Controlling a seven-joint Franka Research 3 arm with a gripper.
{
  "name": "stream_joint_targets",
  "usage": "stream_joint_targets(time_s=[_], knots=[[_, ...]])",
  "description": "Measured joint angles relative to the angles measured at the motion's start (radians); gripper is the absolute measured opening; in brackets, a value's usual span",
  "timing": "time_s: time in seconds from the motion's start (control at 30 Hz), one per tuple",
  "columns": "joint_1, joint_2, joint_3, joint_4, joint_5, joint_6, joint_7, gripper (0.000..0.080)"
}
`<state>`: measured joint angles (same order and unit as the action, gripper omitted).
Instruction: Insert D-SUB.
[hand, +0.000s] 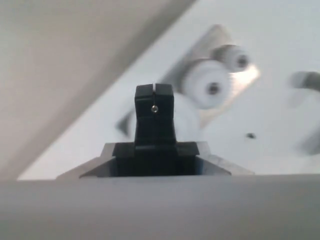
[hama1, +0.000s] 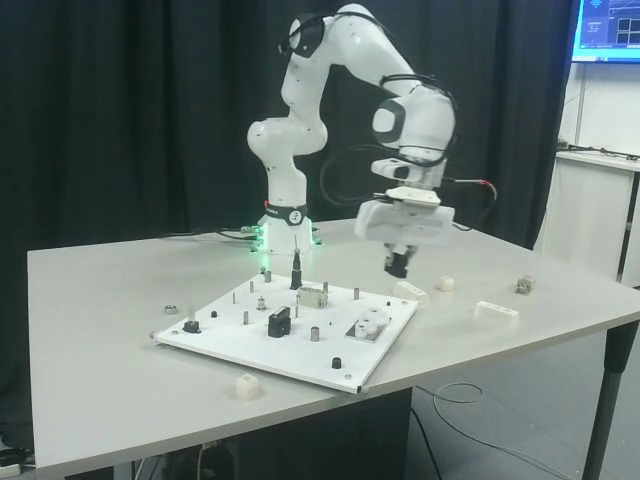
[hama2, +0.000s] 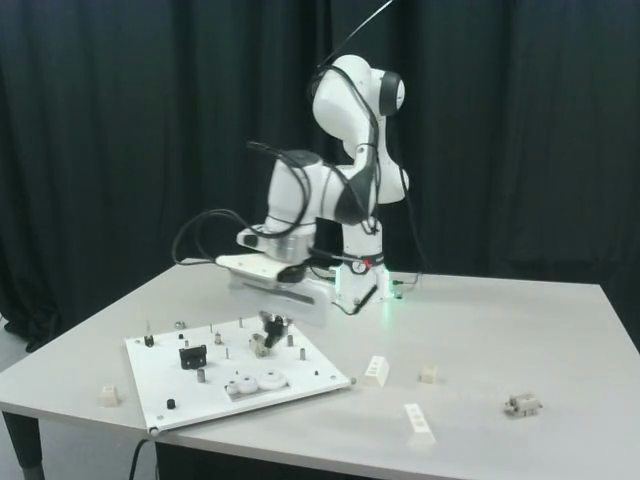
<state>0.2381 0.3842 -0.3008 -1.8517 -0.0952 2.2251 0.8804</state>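
Note:
My gripper (hand: 154, 107) hangs above the white board (hand: 260, 150), beside its two white gears (hand: 212, 87). The black fingers (hand: 145, 115) are pressed together, shut, with nothing seen between them. In the first room view the gripper (hama1: 397, 268) hovers just past the far right corner of the board (hama1: 225, 345), over a white block (hama1: 410, 290). The second room view shows the gripper (hama2: 291, 272) above the board's (hama2: 200, 405) far edge. A small grey connector-like part (hama1: 523, 286) (hama2: 522, 405) lies alone on the table, far from the gripper. I cannot tell which piece is the D-SUB.
The board carries gears (hama1: 368, 322) (hama2: 255, 382), a black part (hama1: 278, 322) (hama2: 192, 355), a grey metal part (hama1: 313, 297) and several pegs. Loose white blocks (hama1: 497, 311) (hama2: 418, 420) (hama1: 246, 385) lie on the grey table (hama1: 90, 300). The arm's base (hama1: 283, 225) stands behind the board.

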Motion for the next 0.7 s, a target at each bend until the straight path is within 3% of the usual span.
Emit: stream_joint_targets(time_s=[0.7], knots=[[-0.191, 0.000, -0.001, -0.011, 0.020, -0.011, 0.022, 0.0153]])
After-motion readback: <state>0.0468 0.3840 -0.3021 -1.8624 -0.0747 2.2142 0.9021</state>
